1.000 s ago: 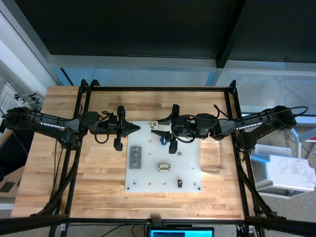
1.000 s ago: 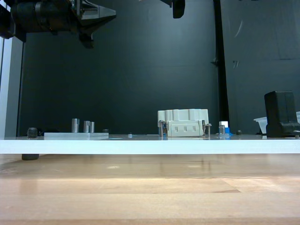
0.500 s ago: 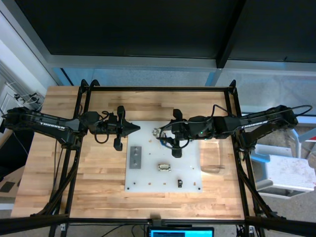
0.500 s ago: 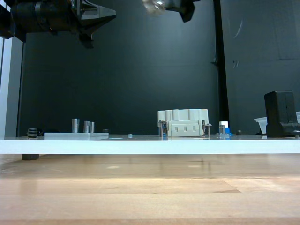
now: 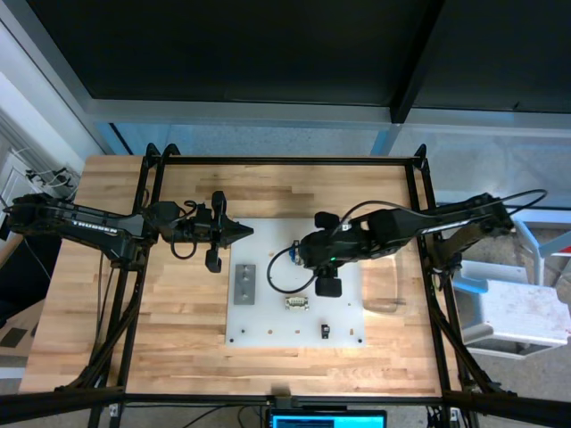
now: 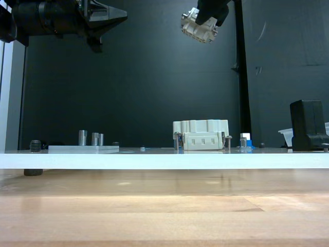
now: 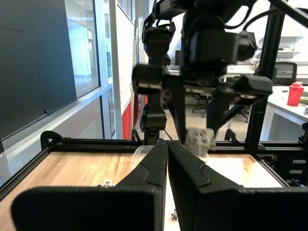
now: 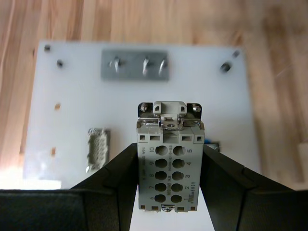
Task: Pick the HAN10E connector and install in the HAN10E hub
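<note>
The HAN10E connector (image 8: 168, 159), a pale insert with numbered pin holes and a metal end clip, is clamped between my right gripper's (image 8: 168, 150) fingers. In the low view the connector (image 6: 199, 24) hangs tilted, high above the white board. The HAN10E hub (image 5: 297, 303), a cream socket with metal ends, stands on the board (image 5: 343, 312) just in front of my right gripper (image 5: 308, 256). From the wrist the hub (image 8: 97, 149) lies below and to one side of the connector. My left gripper (image 5: 245, 232) hovers shut and empty at the board's left edge, its tips (image 7: 167, 144) pressed together.
A grey metal block (image 5: 244, 283) with upright pins sits on the board left of the hub. A small black part (image 5: 326, 332) stands near the board's front edge, and a blue part (image 6: 245, 140) behind the hub. A clear tray (image 5: 385, 283) lies to the right.
My right gripper shut on the connector at the board's far edge, lifted it, turned downward and carried it nearer, toward the hub. The left arm has stayed still.
</note>
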Robot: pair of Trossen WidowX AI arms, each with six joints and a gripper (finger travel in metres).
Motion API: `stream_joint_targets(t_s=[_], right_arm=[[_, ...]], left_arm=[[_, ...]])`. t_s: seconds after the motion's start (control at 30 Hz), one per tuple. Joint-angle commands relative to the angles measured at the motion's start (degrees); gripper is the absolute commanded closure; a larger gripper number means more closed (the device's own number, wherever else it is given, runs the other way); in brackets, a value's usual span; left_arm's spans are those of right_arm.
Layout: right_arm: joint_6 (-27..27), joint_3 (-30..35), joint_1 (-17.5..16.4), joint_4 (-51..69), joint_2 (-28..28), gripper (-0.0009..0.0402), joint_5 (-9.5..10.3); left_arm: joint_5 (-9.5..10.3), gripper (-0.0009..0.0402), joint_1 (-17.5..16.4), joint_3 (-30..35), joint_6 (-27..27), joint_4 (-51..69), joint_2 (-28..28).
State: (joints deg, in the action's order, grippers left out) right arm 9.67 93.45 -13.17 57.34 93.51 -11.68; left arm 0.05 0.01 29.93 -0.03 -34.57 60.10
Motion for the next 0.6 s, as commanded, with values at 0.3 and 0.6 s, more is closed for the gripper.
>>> stream_joint_targets(t_s=[0.3,0.6], right_arm=[[4.50,9.22,-1.86,10.62,12.57,0.0359,4.26],[6.99,20.06,-3.82,19.04,23.52,0.0359,4.39]], left_arm=[[0.00,0.0393,0.00,0.02,0.00,0.00,0.00],[-0.02,0.0393,0.00,0.02,0.00,0.00,0.00]])
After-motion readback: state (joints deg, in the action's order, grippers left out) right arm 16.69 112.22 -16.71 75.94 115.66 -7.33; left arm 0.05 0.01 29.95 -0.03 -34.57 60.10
